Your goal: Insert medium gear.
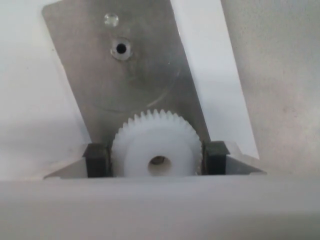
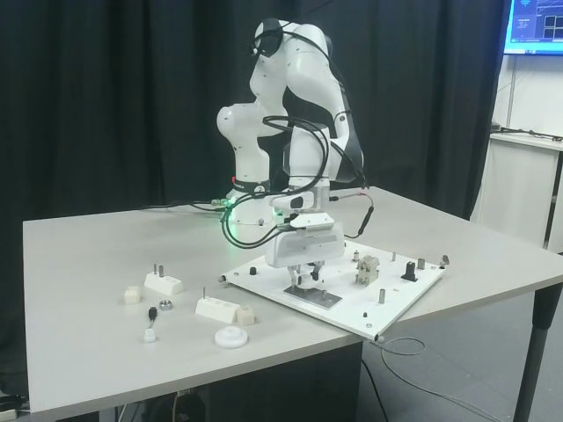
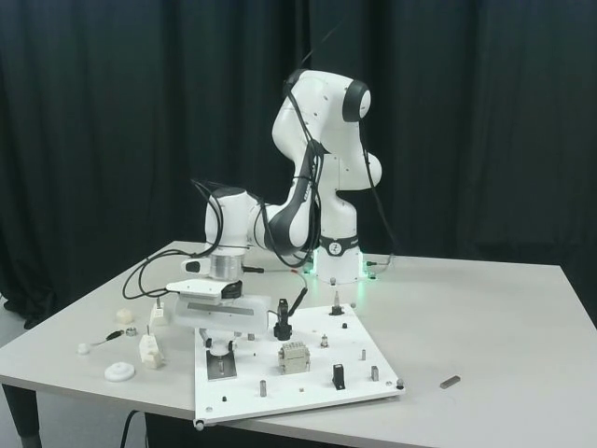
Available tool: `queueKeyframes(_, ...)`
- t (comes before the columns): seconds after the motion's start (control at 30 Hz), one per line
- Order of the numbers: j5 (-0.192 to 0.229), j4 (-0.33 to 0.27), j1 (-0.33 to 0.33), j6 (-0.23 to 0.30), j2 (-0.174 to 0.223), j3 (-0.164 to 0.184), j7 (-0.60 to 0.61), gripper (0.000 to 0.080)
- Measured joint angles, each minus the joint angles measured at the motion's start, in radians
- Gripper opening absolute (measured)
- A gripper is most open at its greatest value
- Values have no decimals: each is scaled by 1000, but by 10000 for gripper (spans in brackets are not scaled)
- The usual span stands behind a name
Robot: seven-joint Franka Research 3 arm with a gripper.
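The gripper [image 1: 157,159] clamps the gear [image 1: 156,146] low in the wrist frame. Its bore sits over the plate [image 1: 95,70], seemingly on a peg.

Arm [image 2: 290,114] and table [image 2: 88,255] are viewed from two distant room cameras at differing sides; the board [image 1: 120,75] is viewed closely from the wrist.

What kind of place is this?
Probably a robotics lab: a white arm bolted on a grey table, black curtains behind, and a white board carrying small parts.
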Motion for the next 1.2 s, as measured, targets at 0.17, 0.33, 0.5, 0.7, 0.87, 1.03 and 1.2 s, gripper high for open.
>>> queueKeyframes(0.17,0,0,0,4,3,1,0,390)
queueKeyframes(0.33,0,0,0,8,7,2,0,390)
queueKeyframes(0.5,9,0,0,13,11,2,0,390)
queueKeyframes(0.7,9,1,0,16,12,2,-4,417)
queueKeyframes(0.87,9,8,0,19,6,1,-25,417)
queueKeyframes(1.03,8,16,0,18,-10,-3,-30,781)
queueKeyframes(1.2,6,22,0,9,-32,-10,-39,781)
